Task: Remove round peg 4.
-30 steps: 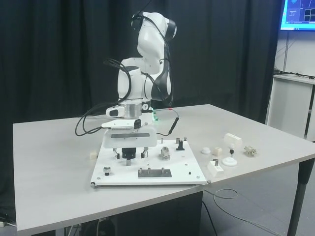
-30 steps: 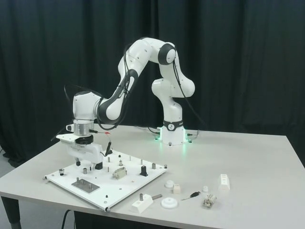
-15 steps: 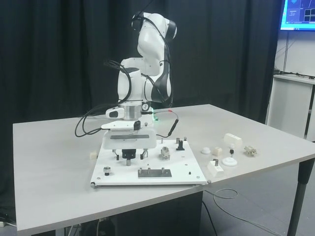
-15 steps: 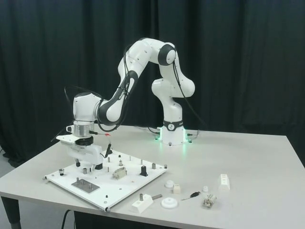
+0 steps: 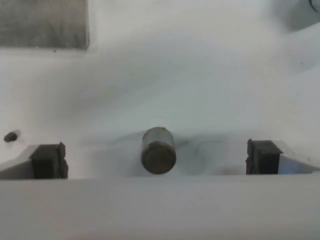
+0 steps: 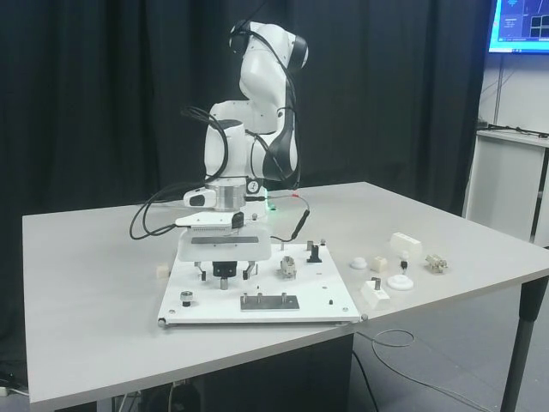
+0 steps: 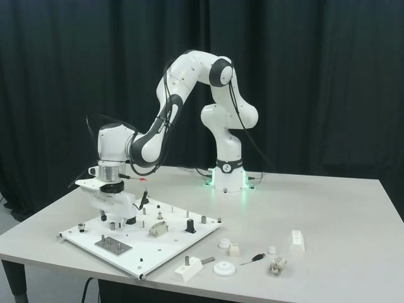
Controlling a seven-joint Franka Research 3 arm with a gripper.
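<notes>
A short grey round peg (image 5: 158, 150) stands upright in the white board (image 5: 200, 75). It sits midway between the two black fingertips (image 5: 47, 160) of my gripper (image 5: 156, 159), which is open with a wide gap on each side of the peg. The room views show the gripper (image 6: 225, 268) low over the board's (image 6: 317, 300) back left part, and the peg (image 7: 112, 225) shows just under the gripper (image 7: 113, 211).
The board also carries a grey plate with small pegs (image 6: 268, 301), a black bracket (image 6: 315, 251), a metal connector (image 6: 287, 268) and a knob (image 6: 184, 298). Several loose white parts (image 6: 397, 281) lie on the table (image 6: 86, 283) to the right. Cables (image 6: 154, 210) hang from the wrist.
The wrist has shifted slightly left in the first room view and the elbow has risen a little. The gripper stays low over the board.
</notes>
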